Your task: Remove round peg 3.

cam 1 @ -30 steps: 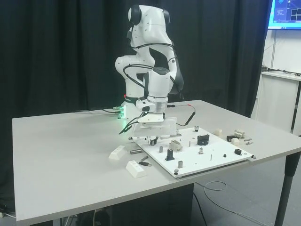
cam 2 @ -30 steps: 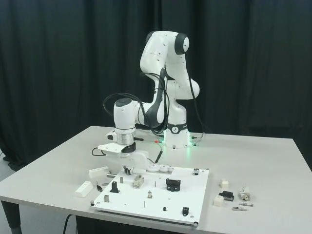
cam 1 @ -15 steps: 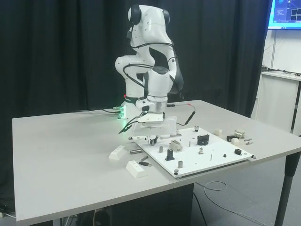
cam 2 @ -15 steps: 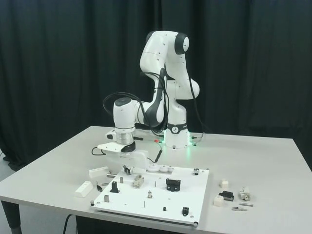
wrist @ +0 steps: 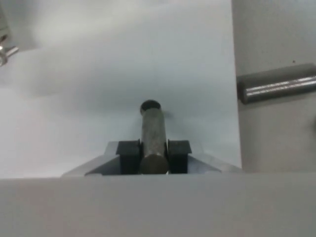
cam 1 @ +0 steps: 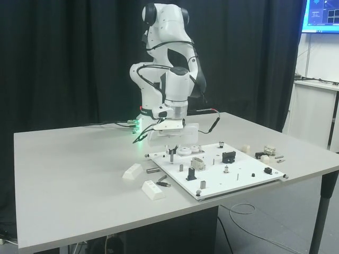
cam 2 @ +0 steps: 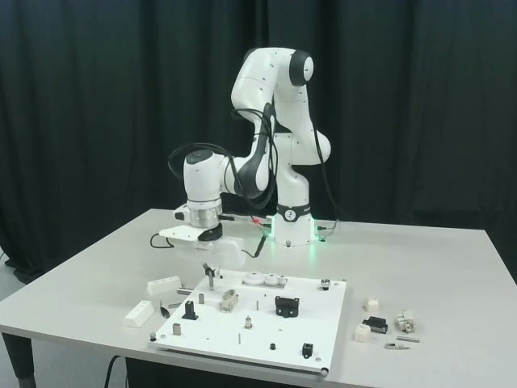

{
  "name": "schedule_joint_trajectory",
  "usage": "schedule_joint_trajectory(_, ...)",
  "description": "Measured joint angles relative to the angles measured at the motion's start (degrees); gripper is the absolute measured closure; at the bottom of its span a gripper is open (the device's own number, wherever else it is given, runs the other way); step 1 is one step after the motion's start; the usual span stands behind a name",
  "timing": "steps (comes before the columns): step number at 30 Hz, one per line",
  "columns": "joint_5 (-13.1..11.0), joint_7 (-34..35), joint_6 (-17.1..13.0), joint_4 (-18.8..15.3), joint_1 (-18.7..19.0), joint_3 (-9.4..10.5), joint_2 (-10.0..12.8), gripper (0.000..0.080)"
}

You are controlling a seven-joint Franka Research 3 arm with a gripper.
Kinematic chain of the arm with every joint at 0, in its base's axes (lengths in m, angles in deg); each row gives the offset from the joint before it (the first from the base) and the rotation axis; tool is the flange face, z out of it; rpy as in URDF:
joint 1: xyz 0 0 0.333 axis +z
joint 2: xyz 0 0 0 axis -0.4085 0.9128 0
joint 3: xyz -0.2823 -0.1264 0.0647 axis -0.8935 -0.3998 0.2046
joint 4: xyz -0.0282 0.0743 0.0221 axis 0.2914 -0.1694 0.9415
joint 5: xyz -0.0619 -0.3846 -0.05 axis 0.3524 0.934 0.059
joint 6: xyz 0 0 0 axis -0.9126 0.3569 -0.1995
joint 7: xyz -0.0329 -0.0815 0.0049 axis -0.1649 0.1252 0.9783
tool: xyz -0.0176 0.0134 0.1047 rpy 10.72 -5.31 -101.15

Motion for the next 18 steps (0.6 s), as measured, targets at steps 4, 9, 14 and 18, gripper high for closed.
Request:
schedule_joint_trajectory(4,0.0,0.0,1.3,0.1,0.0,-0.27,-1.2,0.0690)
schedule_joint_trajectory(9,0.1,0.0,2.6,0.4,0.0,-0.45,-2.2,0.0690)
schedule_joint_trajectory(14,0.1,0.0,3.2,0.5,0.0,-0.53,-2.8,0.0690)
schedule_joint_trajectory(18,0.1,0.0,3.7,0.8,0.0,-0.56,-2.9,0.0690)
